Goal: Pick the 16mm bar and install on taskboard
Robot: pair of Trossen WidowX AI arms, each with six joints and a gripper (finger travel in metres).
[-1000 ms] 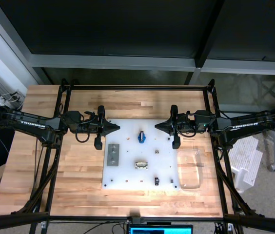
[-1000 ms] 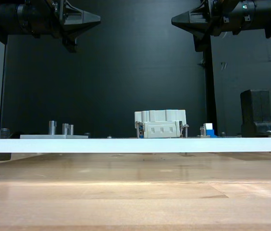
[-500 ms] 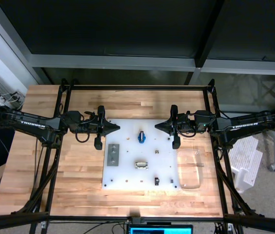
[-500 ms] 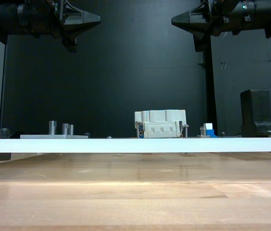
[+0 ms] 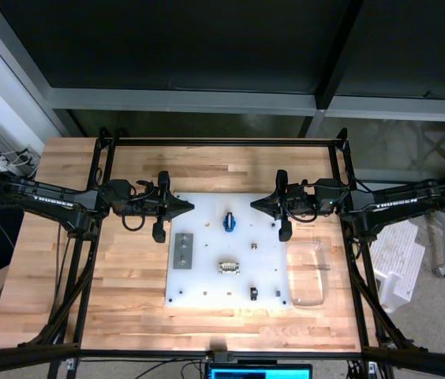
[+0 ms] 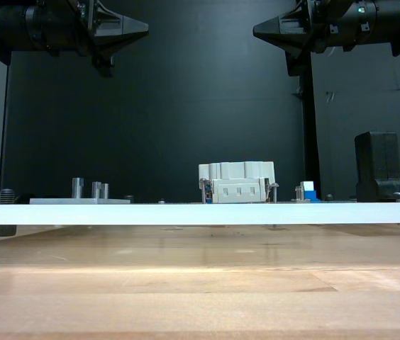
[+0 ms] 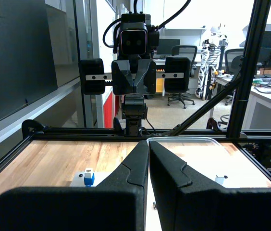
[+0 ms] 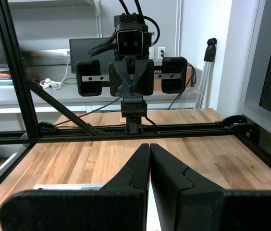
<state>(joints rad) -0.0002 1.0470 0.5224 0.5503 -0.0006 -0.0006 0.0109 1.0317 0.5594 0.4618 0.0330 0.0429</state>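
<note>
Two idle arms above the taskboard, nothing moved

Both arms match the frames from a second ago exactly; no part on the table has shifted either.

At the left, the left gripper (image 5: 190, 208) hangs high over the left rim of the taskboard (image 5: 199, 278), pointing inward. Its wrist view shows the two black fingers pressed together with nothing between them.

The white taskboard lies flat in the middle of the wooden table (image 5: 128, 268). From left to right it carries a grey metal block (image 5: 183, 250), a blue knob (image 5: 229, 222) toward the far side, a pale multi-pin connector (image 5: 228, 269) near the centre, and a black boxy connector (image 5: 253, 294) near the front edge.

The right gripper (image 5: 255, 204) mirrors the left one, raised over the right part of the board and pointing inward. Its fingers are also closed on each other and hold nothing.

Just beside the board's right edge sits a clear plastic tray (image 5: 305, 245). Inside it, near the right wall, lies a small dark speck (image 5: 322, 267). It is too small to tell whether this is the 16mm bar, which cannot be picked out for certain anywhere else.
</note>
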